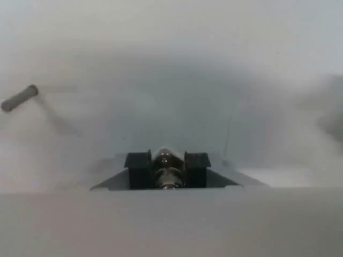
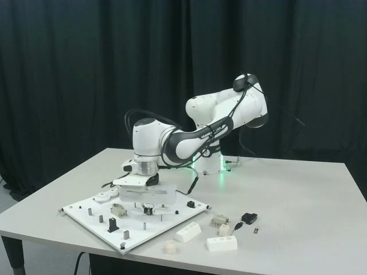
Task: Remove BNC.
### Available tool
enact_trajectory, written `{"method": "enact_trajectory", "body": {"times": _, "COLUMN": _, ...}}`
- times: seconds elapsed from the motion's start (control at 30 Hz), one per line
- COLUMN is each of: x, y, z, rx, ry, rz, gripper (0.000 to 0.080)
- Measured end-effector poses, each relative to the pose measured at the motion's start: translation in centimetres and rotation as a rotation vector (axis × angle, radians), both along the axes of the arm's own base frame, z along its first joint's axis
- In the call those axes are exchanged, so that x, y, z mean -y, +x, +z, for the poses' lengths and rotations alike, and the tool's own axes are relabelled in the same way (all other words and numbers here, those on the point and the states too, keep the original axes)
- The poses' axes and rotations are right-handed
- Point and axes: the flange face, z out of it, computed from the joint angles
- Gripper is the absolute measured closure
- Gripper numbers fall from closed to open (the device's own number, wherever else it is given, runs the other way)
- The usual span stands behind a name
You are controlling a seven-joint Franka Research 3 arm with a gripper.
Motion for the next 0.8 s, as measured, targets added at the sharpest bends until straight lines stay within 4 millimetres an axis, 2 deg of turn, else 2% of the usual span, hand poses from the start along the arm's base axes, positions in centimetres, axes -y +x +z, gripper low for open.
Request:
{"method": "enact_trajectory", "body": {"times": 0.43, "x": -0.22, "y": 0.03, "z": 0.07, "rx": -0.007, "ry": -0.003, "rz": 0.21, "gripper": 0.0673}}
{"method": "enact_trajectory", "body": {"times": 0.8, "x": -0.31, "y": 0.04, "z": 0.13, "rx": -0.01, "ry": -0.006, "rz": 0.271, "gripper": 0.0676}}
